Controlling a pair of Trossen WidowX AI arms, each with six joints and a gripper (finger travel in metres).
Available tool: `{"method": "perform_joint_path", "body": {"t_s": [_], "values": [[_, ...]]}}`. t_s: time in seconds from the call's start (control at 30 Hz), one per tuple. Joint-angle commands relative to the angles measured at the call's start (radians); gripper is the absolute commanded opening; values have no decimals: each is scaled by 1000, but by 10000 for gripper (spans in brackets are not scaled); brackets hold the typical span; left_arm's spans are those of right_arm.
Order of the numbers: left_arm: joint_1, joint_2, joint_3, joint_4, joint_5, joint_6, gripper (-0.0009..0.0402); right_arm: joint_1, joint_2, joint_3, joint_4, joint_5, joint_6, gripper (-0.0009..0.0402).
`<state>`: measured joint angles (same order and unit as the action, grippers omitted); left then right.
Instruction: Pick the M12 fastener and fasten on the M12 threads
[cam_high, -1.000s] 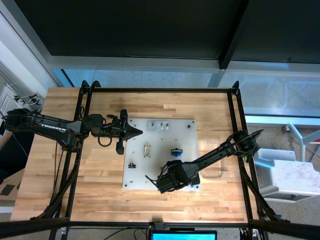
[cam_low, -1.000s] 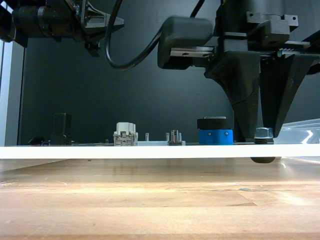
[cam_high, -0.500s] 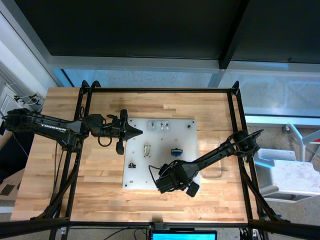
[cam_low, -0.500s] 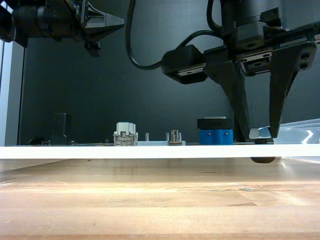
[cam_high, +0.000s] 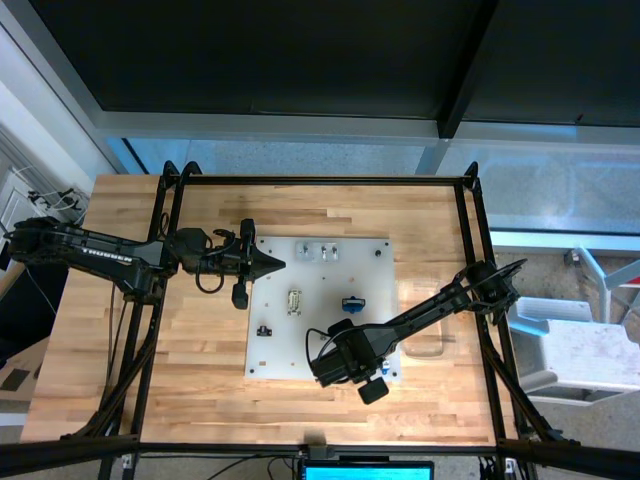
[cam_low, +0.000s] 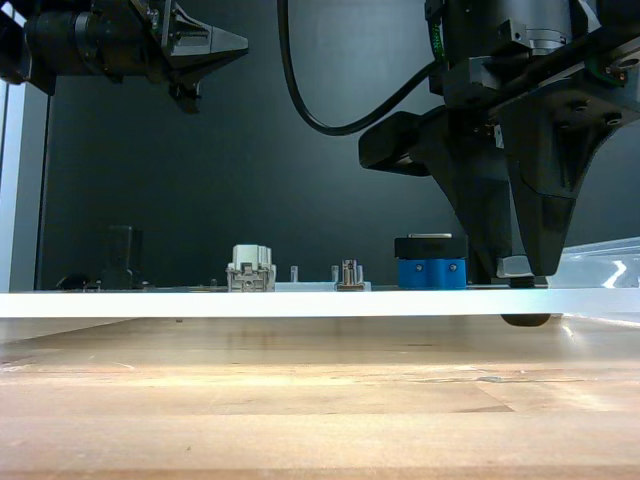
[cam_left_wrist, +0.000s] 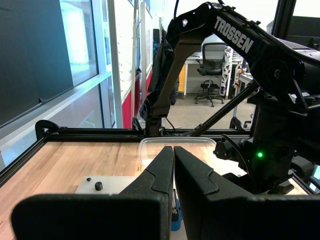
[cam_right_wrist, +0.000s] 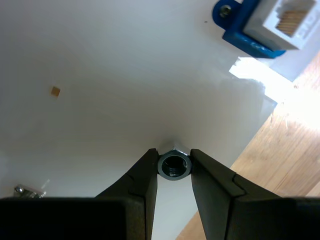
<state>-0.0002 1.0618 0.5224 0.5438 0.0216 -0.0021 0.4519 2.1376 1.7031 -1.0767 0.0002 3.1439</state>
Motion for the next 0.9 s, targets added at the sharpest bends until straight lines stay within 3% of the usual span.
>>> {"method": "perform_joint_path", "body": {"t_s": [0.03,0.17,0.7,0.9], "values": [[0,0,0,0,0,0,0,-1,0,0,10,14,8,23],[0,0,0,0,0,0,0,-2,0,0,13,60,-10,23],[0,0,0,0,0,0,0,-2,0,0,17,59,-10,23],[0,0,0,0,0,0,0,0,0,0,11,58,-56,23]]}}
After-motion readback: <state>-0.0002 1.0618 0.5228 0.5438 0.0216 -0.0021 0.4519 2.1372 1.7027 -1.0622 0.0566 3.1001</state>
